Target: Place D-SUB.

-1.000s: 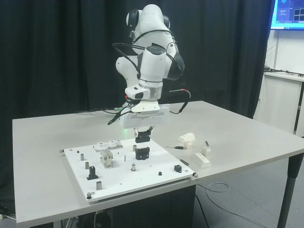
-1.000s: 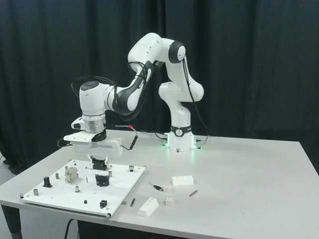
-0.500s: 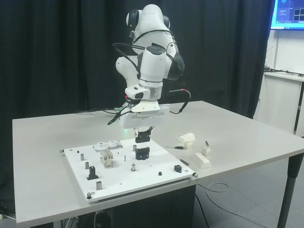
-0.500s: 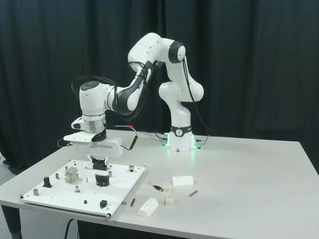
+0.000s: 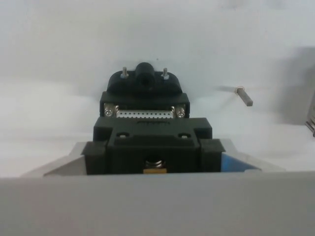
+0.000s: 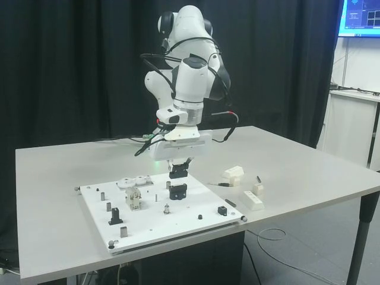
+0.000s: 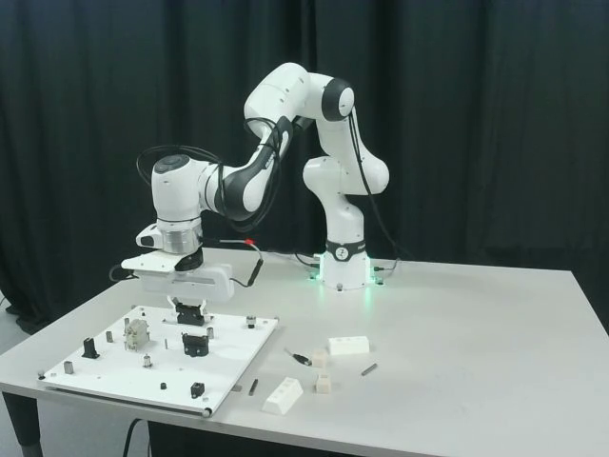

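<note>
The pincer (image 6: 179,173) is closed on the black rectangular plastic D-SUB connector (image 5: 153,146), holding it in the air just above the black socket block (image 6: 177,191). That block stands near the middle of the flat white square board (image 6: 178,222), which lies on the grey surface (image 6: 47,178).

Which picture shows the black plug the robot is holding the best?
The wrist view. There the D-SUB plug fills the middle, sitting just above the black socket with its row of pins. In both room views the plug is only a small black block under the gripper, above the white board.
</note>
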Motion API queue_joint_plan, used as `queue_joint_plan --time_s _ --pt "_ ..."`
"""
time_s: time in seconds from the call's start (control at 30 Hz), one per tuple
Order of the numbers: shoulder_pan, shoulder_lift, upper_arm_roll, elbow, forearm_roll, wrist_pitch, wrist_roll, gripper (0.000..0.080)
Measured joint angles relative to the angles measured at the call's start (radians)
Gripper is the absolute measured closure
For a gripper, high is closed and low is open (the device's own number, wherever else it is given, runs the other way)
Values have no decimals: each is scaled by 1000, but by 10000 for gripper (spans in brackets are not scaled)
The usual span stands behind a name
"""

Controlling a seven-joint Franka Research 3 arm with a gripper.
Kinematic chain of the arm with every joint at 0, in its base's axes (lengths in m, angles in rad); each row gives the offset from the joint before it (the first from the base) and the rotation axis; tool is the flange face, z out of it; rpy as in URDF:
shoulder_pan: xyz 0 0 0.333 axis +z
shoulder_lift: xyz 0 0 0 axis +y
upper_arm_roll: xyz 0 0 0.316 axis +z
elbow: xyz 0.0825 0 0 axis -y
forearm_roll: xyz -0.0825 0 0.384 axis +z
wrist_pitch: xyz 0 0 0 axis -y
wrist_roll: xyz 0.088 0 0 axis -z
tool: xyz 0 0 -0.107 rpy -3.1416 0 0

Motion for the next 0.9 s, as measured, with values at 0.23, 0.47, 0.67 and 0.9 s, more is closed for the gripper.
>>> queue_joint_plan --time_s 0.23,0.47,0.67,0.9 --pt "1 0 0 0 0 0 0 420" --pt "2 0 0 0 0 0 0 420" --pt "9 0 0 0 0 0 0 420" --pt "32 0 2 0 12 -3 3 420"
